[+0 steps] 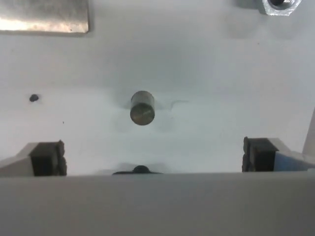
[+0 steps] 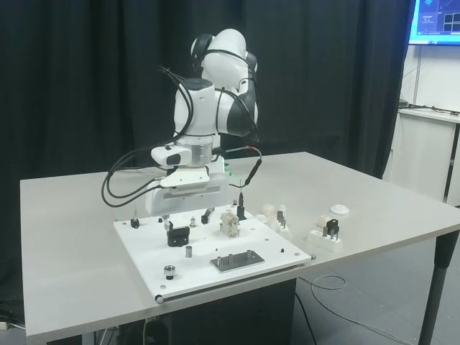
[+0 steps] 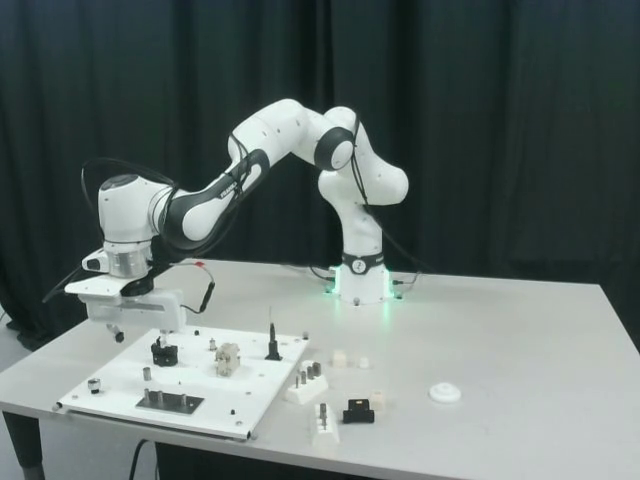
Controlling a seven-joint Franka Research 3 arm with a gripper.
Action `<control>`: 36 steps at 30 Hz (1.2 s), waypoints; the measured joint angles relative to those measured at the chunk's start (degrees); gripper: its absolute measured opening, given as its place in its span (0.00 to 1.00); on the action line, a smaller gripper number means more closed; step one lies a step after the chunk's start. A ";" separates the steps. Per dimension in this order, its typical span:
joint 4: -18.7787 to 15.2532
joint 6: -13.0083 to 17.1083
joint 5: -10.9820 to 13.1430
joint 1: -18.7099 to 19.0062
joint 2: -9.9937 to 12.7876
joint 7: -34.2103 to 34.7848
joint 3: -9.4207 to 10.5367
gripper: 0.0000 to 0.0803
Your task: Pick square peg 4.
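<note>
A short grey peg (image 1: 142,107) with a round top stands upright on the white board (image 1: 206,73); it looks cylindrical, not square. My gripper (image 1: 152,157) hangs above it, open, with one black fingertip (image 1: 47,158) on each side and nothing between them. The peg lies slightly ahead of the line between the fingertips. From the room cameras the gripper (image 2: 187,215) (image 3: 118,331) hovers over the near-left part of the board, above the small peg (image 2: 189,251) (image 3: 147,373).
Close to the peg, on the board, lie a grey metal plate (image 1: 44,17) (image 2: 237,260) and a metal nut (image 1: 280,6) (image 2: 170,272). A black fixture (image 2: 176,236) and other small parts stand on the board (image 2: 287,253). White holders (image 2: 327,230) sit on the table beside it.
</note>
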 joint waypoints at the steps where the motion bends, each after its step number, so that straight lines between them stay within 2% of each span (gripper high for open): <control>1: 0.02 -0.11 0.00 0.00 -0.05 0.00 -0.01 1.00; 22: 0.31 -3.15 -0.01 0.28 -1.61 0.00 -0.03 1.00; 36: 0.16 -7.95 0.05 1.90 -3.03 1.37 0.05 1.00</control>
